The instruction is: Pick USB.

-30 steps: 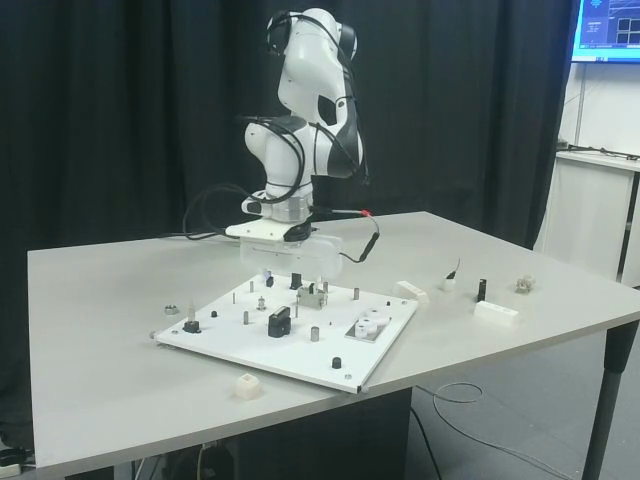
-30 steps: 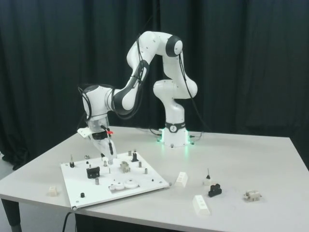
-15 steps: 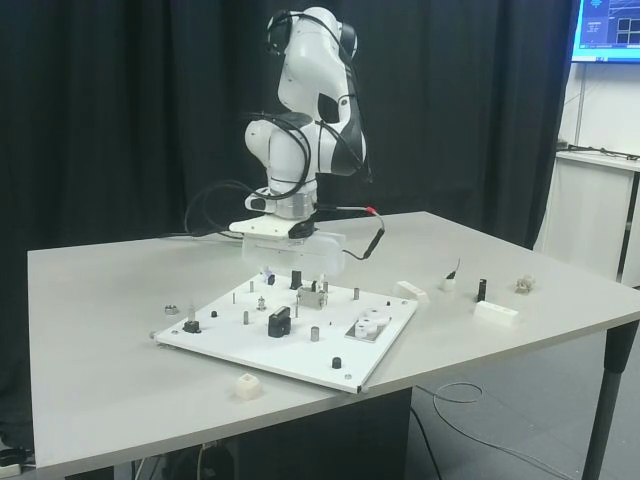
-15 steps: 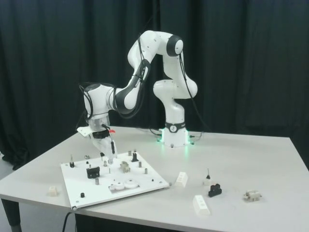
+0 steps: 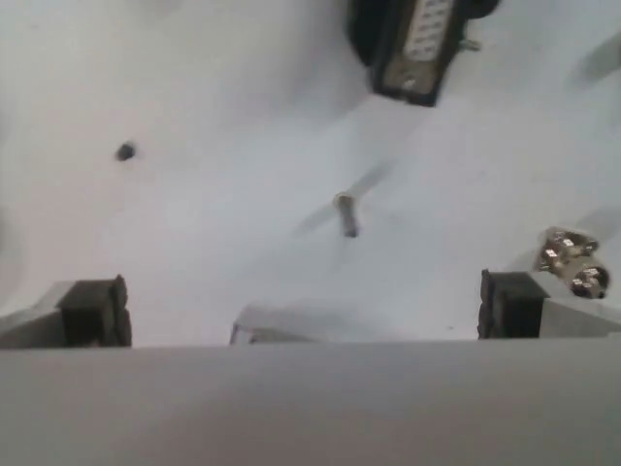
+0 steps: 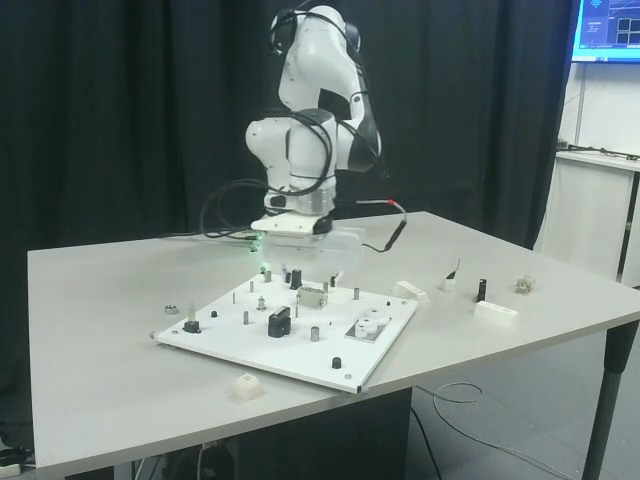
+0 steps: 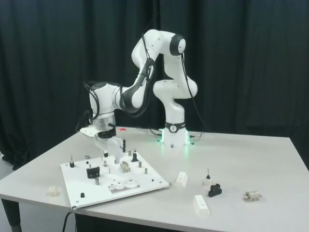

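Wrist view shows the jaws spread wide with nothing between them, the gripper point(image 5: 301, 309) hanging above the white board point(image 6: 380, 345) on the grey surface point(image 6: 100, 300). Which small part on the board is the USB cannot be told, nor its long axis. A black connector point(image 5: 412, 44) lies on the board, apart from the gripper.

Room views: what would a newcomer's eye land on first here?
First the white arm, folded over from its base at the back of the grey table, its gripper hanging just above the white board of small parts. Then the loose white blocks lying on the table beside the board.
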`<state>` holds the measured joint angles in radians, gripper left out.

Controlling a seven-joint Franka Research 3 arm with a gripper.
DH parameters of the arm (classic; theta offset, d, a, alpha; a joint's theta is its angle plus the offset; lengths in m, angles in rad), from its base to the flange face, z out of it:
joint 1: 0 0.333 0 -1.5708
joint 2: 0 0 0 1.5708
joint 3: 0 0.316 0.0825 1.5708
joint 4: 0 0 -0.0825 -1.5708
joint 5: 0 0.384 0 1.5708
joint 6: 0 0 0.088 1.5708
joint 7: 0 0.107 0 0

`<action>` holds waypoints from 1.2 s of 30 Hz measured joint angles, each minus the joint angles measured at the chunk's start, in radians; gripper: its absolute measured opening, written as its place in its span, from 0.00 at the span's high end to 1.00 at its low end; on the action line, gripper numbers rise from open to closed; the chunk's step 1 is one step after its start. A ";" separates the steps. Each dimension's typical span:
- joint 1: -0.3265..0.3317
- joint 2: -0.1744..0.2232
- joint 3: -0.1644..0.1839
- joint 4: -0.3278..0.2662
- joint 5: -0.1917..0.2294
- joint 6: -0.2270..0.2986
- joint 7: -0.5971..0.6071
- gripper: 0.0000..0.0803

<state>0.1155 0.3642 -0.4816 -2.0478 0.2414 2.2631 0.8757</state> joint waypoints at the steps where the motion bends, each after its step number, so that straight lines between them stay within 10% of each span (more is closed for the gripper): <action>1: 0.008 -0.002 0.000 -0.001 0.000 0.000 0.000 0.00; 36: 0.340 -0.060 0.039 -0.014 0.006 -0.040 0.170 0.00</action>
<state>0.4558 0.3043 -0.4430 -2.0621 0.2476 2.2235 1.0455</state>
